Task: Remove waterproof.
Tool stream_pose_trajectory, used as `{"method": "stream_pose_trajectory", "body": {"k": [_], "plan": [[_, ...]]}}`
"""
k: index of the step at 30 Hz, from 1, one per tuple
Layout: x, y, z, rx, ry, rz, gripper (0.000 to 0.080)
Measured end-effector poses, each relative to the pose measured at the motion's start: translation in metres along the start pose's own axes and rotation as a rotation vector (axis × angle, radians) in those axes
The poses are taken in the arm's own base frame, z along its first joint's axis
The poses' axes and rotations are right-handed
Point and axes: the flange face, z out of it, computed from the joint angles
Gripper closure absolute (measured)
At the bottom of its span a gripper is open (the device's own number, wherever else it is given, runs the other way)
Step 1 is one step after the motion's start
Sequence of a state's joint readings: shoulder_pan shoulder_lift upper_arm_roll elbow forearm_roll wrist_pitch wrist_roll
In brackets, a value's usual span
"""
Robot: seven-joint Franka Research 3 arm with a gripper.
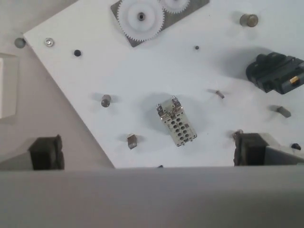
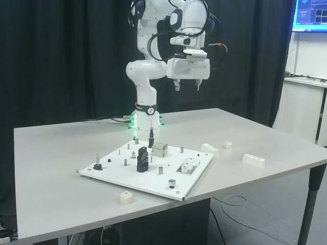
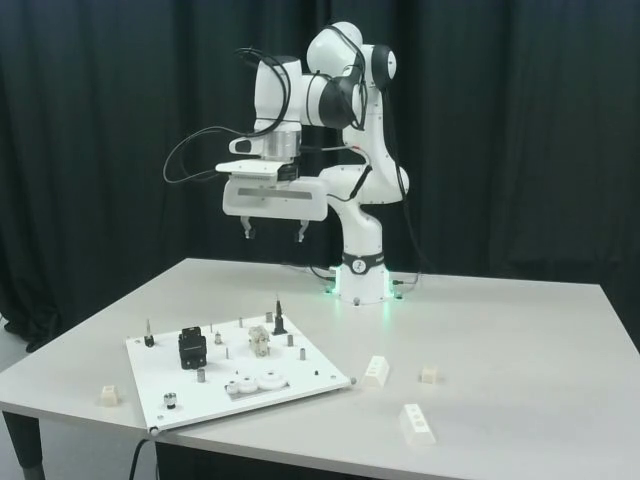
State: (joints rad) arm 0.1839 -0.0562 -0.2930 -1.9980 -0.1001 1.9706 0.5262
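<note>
In the wrist view, the white gears are cut by the upper edge. The white board is hidden at the bottom behind the grey end effector body. In both room views, the board's small parts are too small to identify.

- Gripper hangs high, with open air down to the white board
- Waterproof connector is ringed by short pegs, with a black block and gears farther off

Board on table, connector near its middle, gears and probably a clamp apart.
</note>
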Motion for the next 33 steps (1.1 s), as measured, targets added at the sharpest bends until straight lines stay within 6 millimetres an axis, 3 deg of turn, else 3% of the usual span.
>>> {"method": "stream_pose_trajectory", "body": {"k": [33], "plan": [[0.0065,0.0026,0.0042,-0.006,-0.001,-0.044,0.0003]]}}
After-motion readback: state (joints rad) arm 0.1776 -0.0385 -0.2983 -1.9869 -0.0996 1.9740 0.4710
